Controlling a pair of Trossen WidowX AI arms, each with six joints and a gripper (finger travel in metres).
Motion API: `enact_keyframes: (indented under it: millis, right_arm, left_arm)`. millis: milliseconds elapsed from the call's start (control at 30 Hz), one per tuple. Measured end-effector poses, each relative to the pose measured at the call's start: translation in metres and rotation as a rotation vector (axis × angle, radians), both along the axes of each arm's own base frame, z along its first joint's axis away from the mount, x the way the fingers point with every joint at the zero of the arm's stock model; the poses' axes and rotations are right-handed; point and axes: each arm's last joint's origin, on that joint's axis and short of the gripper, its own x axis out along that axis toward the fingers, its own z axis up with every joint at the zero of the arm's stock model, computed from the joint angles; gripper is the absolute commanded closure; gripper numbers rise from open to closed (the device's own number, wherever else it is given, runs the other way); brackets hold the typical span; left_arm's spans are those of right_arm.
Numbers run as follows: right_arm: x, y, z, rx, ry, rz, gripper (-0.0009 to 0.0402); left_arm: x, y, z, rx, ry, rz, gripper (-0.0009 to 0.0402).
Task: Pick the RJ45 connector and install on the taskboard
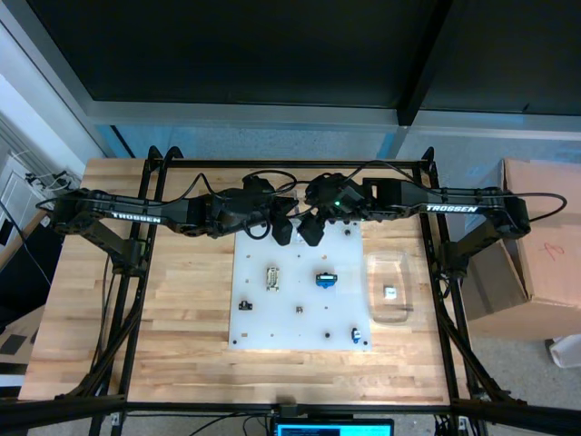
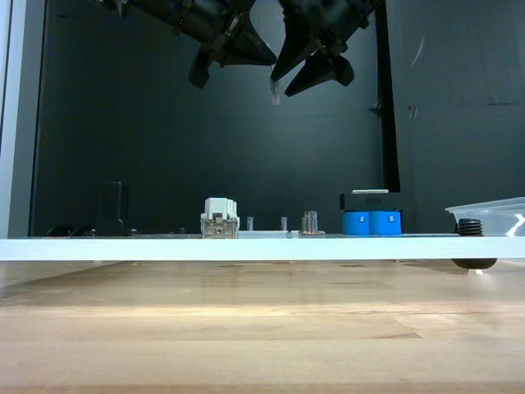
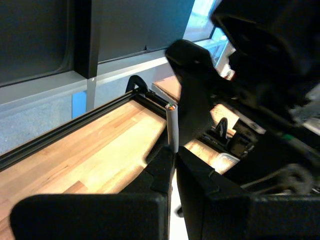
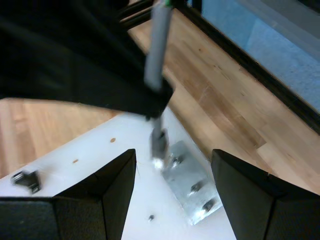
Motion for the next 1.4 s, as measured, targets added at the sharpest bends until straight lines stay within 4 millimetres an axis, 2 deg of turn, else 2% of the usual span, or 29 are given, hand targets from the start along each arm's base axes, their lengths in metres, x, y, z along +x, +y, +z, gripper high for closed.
enact_keyframes:
  millis: [533, 1267, 1400]
  right_arm:
    - [0.01, -0.002, -0.006, -0.035, -0.007, -0.005, 0.0191]
    - [0.012, -0.001, -0.01, -0.043, 0.013, 0.01, 0.0395]
    - [0.012, -0.001, -0.01, -0.046, 0.016, 0.014, 0.0386]
  left_arm:
    - [0.0, -0.001, -0.001, -0.019, -0.002, 0.001, 0.0394]
    - [0.0, -0.001, -0.001, -0.02, 0.0, 0.005, 0.039]
    - [0.0, -0.001, -0.001, -0.026, -0.002, 0.005, 0.0369]
